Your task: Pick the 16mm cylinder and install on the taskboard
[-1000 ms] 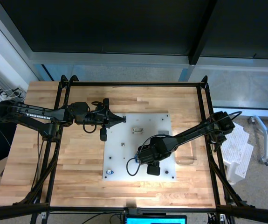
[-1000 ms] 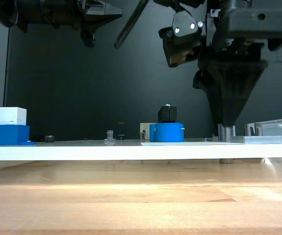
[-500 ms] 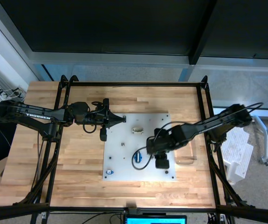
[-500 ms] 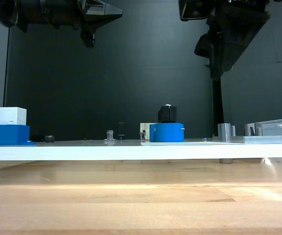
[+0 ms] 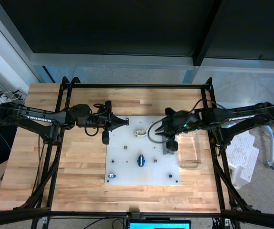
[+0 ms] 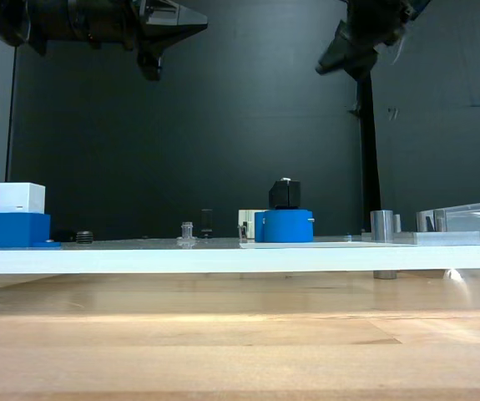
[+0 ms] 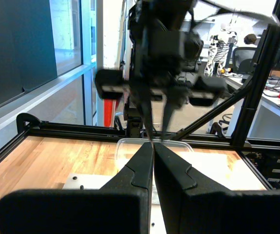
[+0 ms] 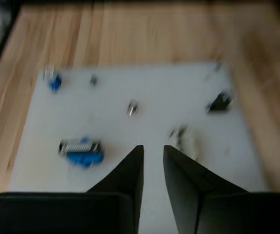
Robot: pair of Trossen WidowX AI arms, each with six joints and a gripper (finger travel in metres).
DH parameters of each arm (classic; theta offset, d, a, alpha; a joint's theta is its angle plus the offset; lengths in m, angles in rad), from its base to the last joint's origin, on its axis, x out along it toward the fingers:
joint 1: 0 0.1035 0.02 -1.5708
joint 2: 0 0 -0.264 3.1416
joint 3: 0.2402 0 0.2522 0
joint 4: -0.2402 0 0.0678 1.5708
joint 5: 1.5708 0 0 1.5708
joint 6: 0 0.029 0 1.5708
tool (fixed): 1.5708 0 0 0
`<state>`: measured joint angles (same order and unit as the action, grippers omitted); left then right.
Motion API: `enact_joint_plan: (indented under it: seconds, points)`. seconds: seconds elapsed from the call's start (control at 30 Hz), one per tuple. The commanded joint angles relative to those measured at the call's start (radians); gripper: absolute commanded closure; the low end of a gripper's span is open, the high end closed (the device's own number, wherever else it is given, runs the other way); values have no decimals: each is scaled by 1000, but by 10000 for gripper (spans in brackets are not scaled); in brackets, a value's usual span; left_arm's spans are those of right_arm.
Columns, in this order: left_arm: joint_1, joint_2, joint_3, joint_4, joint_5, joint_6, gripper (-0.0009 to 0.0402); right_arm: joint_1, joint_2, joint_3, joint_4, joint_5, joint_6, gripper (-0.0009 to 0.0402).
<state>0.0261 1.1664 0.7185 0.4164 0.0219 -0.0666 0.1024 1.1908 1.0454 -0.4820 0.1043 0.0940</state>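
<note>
The right pincer point(image 8: 152, 147) is shown with its fingers parted by a narrow gap and nothing held between them, hung high over the right side of the taskboard point(image 5: 127, 166), toward its far edge. The 16mm cylinder point(image 6: 381, 226) is found standing upright on the board, to the right of the blue fitting point(image 6: 285, 225) in the low view, well below the pincer and well apart from it. Its lower end is seen jutting under the plate, so it is judged to be seated in its hole and the install all but done. The left pincer point(image 7: 153, 145) is shown pressed together and empty, high near the board's far left corner. The board is carried by the wooden counter point(image 5: 79, 171). Trouble is judged possible only if the peg is not fully home: it could be tipped or lifted out should the right arm be swung low across it, or should the board be knocked and shifted on the counter.
</note>
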Motion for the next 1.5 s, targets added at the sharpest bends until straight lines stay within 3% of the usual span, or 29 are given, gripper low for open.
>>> enact_joint_plan:
  seconds: [0.03,0.1,0.33,0.47,0.73,1.5]
  points:
    - [0,0,0,0,0,0,393,-34,-59,-41,103,-24,-29,364]
    - [0,0,0,0,0,0,393,-53,-92,-74,175,-56,-43,371]
    - [0,0,0,0,0,0,393,-93,-191,-200,414,-60,-51,395]
    - [0,0,0,0,0,0,393,-94,-229,-284,574,-98,-50,393]
    - [0,0,0,0,0,0,393,-97,-249,-429,844,-95,-39,393]
    - [0,0,0,0,0,0,393,-98,-249,-449,854,-99,-43,393]
